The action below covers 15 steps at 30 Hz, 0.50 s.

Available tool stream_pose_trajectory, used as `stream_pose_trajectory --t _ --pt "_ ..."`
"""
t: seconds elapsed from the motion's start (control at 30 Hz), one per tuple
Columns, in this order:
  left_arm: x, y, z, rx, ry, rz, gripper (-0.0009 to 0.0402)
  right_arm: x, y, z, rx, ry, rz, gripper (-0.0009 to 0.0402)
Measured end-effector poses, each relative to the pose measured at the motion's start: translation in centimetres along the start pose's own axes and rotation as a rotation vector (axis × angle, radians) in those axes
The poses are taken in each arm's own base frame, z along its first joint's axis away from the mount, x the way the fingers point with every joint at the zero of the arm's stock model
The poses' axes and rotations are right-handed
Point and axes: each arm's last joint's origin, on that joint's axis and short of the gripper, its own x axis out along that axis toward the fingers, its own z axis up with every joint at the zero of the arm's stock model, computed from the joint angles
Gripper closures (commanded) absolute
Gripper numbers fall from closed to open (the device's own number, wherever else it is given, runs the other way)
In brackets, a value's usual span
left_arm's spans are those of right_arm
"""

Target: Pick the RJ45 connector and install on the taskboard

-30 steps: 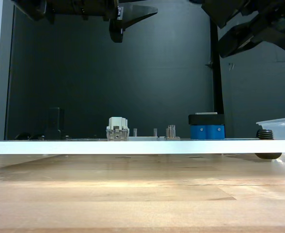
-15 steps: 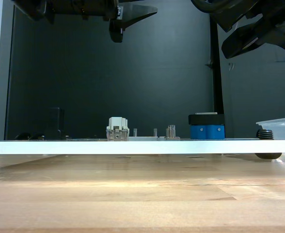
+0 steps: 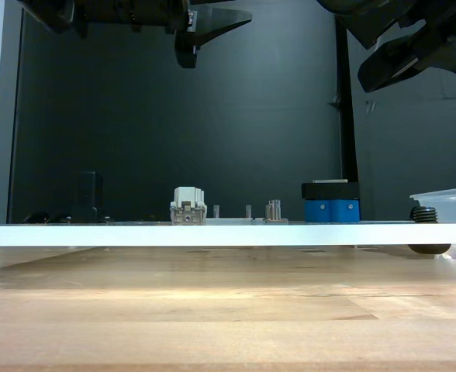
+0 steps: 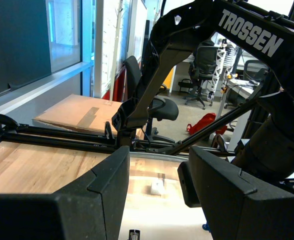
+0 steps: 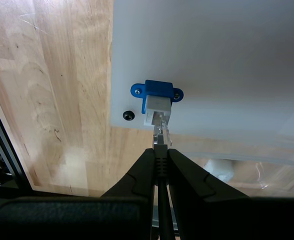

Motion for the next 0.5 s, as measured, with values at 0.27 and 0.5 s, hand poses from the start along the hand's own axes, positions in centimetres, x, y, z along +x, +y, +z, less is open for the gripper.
stream_pose_trajectory --t 0.27,0.5 --pt "0.00 0.00 0.00 0.000 0.000 0.000 0.0232 0.17 0.07 0.21 -0.005 -0.006 0.002 0.0393" --pt "0.00 0.00 0.00 0.000 0.000 0.000 0.0232 0.21 0.07 0.28 -0.005 -0.008 0.002 0.0393"
